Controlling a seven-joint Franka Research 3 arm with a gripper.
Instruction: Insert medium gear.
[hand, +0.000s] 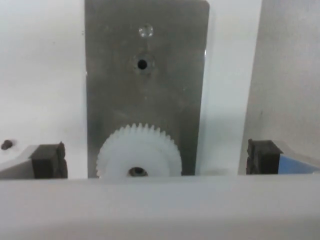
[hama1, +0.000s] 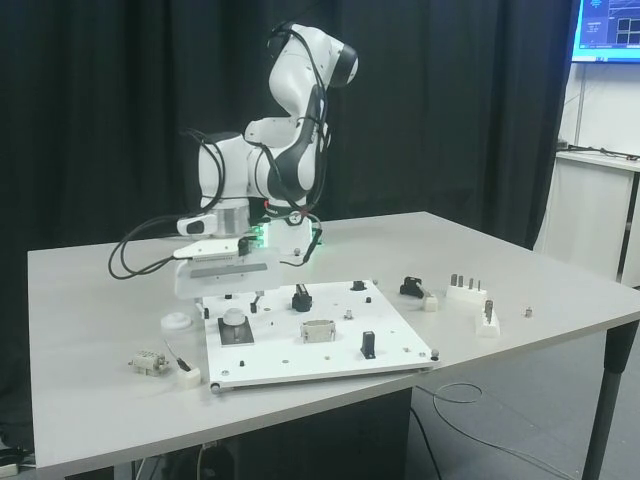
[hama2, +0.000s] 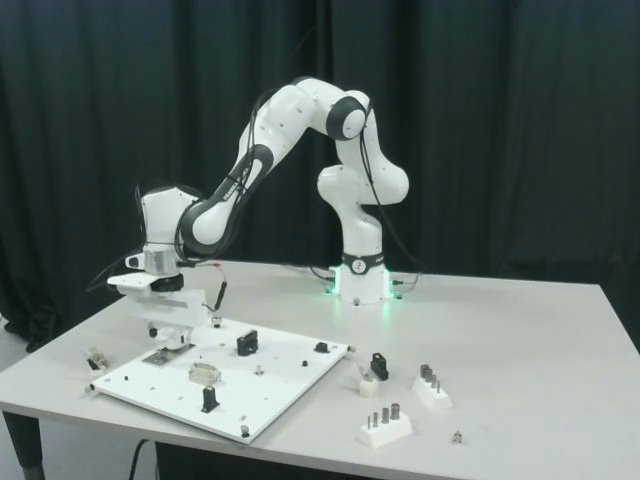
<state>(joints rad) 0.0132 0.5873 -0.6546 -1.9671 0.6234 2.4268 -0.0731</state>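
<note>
Wrist view shows the white medium gear (hand: 138, 155) lying flat on a grey metal plate (hand: 145, 95), well below the plate's two holes, between the black fingertips of the gripper (hand: 156, 159), which stand wide apart and grip nothing; room views place the gripper above the white board (hama1: 320, 350) on the grey table (hama1: 90, 300)

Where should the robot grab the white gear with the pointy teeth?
By its toothed rim, I'd guess. The white gear lies flat on the grey plate, so coming straight down from above, one finger on each opposite side, looks best. The gripper is open wide enough.
</note>
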